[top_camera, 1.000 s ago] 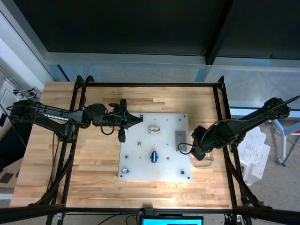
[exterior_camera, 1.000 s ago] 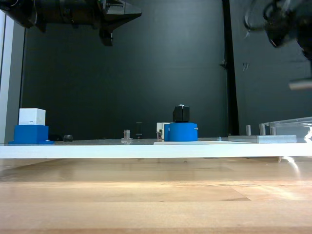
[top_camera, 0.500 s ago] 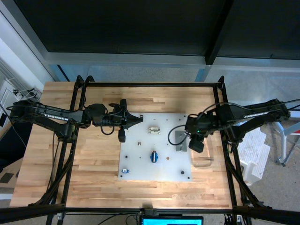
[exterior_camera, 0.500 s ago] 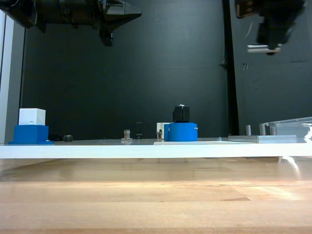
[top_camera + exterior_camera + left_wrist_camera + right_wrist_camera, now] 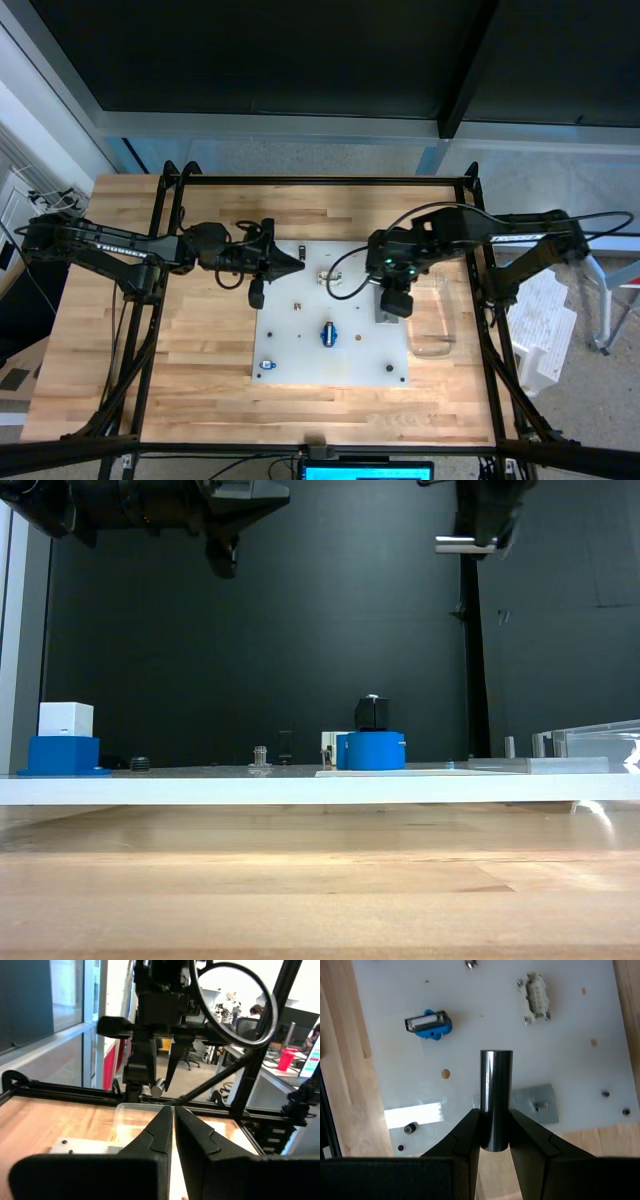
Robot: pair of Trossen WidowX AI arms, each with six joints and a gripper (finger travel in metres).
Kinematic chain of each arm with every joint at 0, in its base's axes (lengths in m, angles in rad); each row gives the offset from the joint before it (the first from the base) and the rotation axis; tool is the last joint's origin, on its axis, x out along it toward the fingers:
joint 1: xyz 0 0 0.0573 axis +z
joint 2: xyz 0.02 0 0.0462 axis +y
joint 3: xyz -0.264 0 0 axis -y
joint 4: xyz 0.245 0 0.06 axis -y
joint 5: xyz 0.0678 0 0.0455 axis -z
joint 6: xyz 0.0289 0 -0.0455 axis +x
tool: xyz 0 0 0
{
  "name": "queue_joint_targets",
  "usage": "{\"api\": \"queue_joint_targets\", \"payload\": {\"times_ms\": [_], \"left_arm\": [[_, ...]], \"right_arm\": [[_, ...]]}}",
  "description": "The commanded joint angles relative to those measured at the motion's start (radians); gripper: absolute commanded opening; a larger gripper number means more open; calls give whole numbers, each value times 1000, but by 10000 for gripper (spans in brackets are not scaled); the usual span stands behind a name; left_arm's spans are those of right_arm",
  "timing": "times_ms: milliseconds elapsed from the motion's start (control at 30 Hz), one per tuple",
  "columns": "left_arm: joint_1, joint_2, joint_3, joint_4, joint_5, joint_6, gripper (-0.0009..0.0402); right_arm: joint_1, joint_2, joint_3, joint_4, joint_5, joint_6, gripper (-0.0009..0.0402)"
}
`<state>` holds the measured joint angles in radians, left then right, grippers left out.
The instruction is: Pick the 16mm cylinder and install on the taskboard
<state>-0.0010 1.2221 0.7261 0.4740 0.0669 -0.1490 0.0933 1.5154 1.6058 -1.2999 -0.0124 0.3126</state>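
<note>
Silvery metal shines between the fingers of the right gripper (image 5: 396, 300): it is squeezing the 16mm cylinder (image 5: 496, 1100) tight. The gripper hangs high over the taskboard (image 5: 300, 340), above the grey block (image 5: 540, 1105). In the low view the peg lies flat, with its long side level with the board and not pointing down. I think the small round hole (image 5: 357, 341) is its home. In the high view that hole lies at about 7 o'clock from the right gripper. The peg probably has to tip upright before it can go in. The right arm reaches far in, bent over the board. The left gripper (image 5: 173, 1110) hangs high, at about 11 o'clock from the board's middle, fingers pressed together and holding nothing.
</note>
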Motion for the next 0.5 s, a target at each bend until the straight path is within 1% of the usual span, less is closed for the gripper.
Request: {"api": "queue_joint_targets", "payload": {"times_ms": [33,67,167,267,367,500], "left_arm": [[-12,24,0,3,-5,1,51],[-15,32,0,3,-11,0,68],[-19,50,0,3,-11,0,117],[-19,56,0,3,-11,0,155],[-19,56,0,3,-11,0,178],[-19,56,0,5,-11,0,191]], "right_arm": [[0,52,66,-1,-8,-35,0],[0,68,85,0,-8,-43,0],[-2,112,145,0,-8,-70,0],[-2,156,203,2,-8,-97,0],[-8,203,266,2,-8,-119,0],[-16,260,342,3,-9,-144,0]]}}
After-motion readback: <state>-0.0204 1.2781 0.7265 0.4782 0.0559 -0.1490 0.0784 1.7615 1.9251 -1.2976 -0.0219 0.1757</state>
